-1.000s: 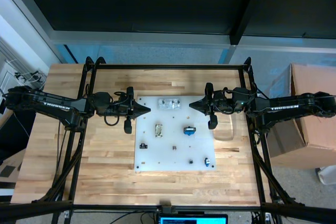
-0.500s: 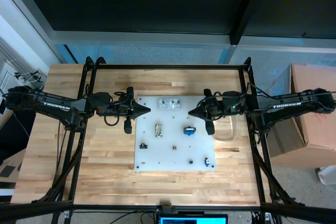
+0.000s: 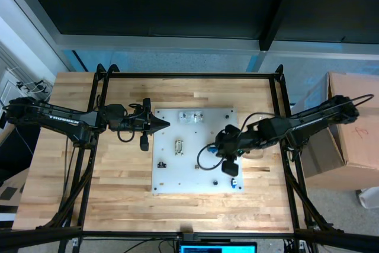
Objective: Unfasten the M12 nut and place it in the container
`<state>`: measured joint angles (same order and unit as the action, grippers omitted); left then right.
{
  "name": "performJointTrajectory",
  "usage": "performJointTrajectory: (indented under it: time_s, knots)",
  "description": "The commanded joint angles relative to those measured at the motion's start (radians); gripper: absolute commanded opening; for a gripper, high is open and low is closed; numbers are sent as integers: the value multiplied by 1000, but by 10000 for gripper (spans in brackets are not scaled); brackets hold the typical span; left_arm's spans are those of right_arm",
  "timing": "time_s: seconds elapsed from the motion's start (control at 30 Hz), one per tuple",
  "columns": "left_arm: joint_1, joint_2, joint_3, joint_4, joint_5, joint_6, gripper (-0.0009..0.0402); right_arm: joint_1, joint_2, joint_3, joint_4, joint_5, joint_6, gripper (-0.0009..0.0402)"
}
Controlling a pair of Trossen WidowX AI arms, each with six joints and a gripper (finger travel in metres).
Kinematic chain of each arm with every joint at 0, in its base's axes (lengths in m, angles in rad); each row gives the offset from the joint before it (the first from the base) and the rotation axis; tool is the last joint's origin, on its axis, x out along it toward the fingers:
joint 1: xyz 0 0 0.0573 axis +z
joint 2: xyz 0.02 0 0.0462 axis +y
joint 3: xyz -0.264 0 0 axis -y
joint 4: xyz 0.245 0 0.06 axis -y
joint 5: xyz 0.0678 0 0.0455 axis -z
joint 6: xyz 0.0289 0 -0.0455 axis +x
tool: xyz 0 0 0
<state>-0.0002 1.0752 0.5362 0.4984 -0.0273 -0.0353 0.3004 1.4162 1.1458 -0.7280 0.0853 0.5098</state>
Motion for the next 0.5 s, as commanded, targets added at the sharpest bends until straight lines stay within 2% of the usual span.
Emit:
performJointTrajectory:
  time_s: [0.03, 0.13, 0.33, 0.5]
  knots:
    - [0, 0, 0, 1, 0, 0, 0, 35, 81, 92, -128, -2, 42, 0]
    - [0, 0, 0, 1, 0, 0, 0, 59, 150, 186, -249, -11, 94, 0]
    - [0, 0, 0, 0, 0, 0, 0, 90, 265, 365, -446, -80, 196, 0]
    - [0, 0, 0, 0, 0, 0, 0, 96, 309, 461, -531, -80, 256, 6]
